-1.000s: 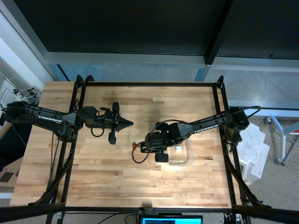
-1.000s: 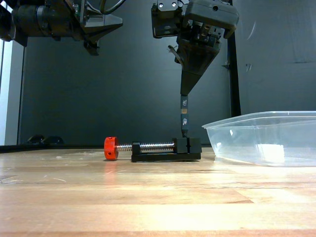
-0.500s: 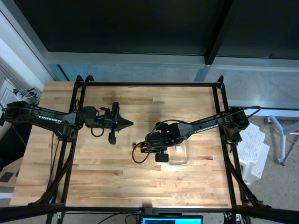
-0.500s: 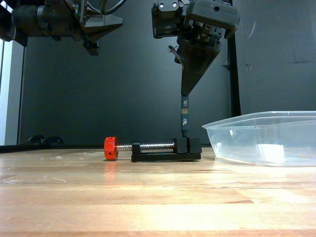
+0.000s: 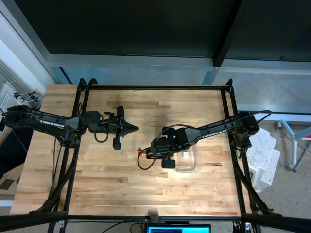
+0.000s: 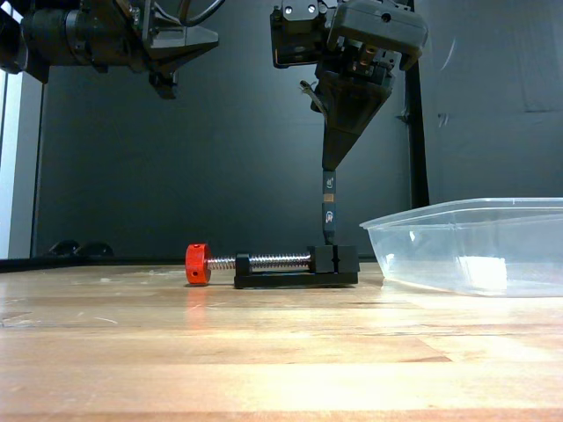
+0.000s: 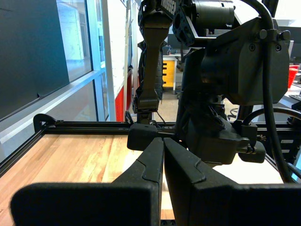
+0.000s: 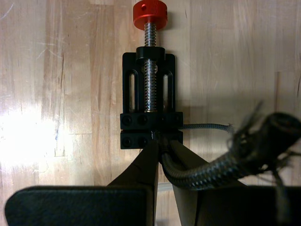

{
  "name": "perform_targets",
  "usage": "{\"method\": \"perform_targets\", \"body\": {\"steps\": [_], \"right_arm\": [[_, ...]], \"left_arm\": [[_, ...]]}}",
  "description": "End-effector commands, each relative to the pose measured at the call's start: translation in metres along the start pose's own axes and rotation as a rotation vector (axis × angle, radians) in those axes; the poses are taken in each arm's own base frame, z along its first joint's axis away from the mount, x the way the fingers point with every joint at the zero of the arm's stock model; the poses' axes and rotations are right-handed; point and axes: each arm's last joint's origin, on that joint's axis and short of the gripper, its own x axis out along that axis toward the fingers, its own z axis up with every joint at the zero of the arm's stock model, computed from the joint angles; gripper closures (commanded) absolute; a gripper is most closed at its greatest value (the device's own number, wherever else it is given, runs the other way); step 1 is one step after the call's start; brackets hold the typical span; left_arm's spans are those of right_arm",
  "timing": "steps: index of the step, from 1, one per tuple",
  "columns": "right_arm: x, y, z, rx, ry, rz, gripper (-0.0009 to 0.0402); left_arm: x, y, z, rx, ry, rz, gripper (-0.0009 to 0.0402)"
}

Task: Pick the USB-C connector and install on taskboard

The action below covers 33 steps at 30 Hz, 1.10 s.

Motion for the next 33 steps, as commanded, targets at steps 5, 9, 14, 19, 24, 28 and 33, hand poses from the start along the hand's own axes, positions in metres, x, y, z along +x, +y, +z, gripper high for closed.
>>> {"method": "perform_targets", "body": {"steps": [5, 9, 14, 19, 24, 28, 33], "right_arm": [[0.0005, 0.0002, 0.0, 0.0, -0.001, 0.002, 0.0393], [0.0011, 0.0004, -0.0002, 0.0, -0.001, 0.009, 0.0393], [0.0013, 0.0005, -0.0001, -0.001, -0.003, 0.009, 0.0393], [0.0013, 0.0004, -0.0001, -0.004, -0.002, 0.007, 0.0393], [0.0013, 0.0003, -0.0001, -0.01, -0.004, 0.001, 0.0393], [0.0013, 0.0003, -0.0001, -0.01, -0.004, 0.002, 0.0393], [0.0013, 0.0004, -0.0001, -0.008, -0.002, 0.01, 0.0393]], "left_arm": [[0.0001, 0.0001, -0.0001, 0.0, 0.0, 0.0, 0.0393], [0.0001, 0.0001, -0.0001, 0.0, 0.0, 0.0, 0.0393], [0.0001, 0.0001, -0.0001, 0.0, 0.0, 0.0, 0.0393], [0.0001, 0.0, -0.0001, 0.0, 0.0, 0.0, 0.0393], [0.0001, 0.0, -0.0001, 0.0, 0.0, 0.0, 0.0393], [0.0001, 0.0, -0.0001, 0.0, 0.0, 0.0, 0.0393], [0.0001, 0.0, -0.0001, 0.0, 0.0, 0.0, 0.0393]]}}
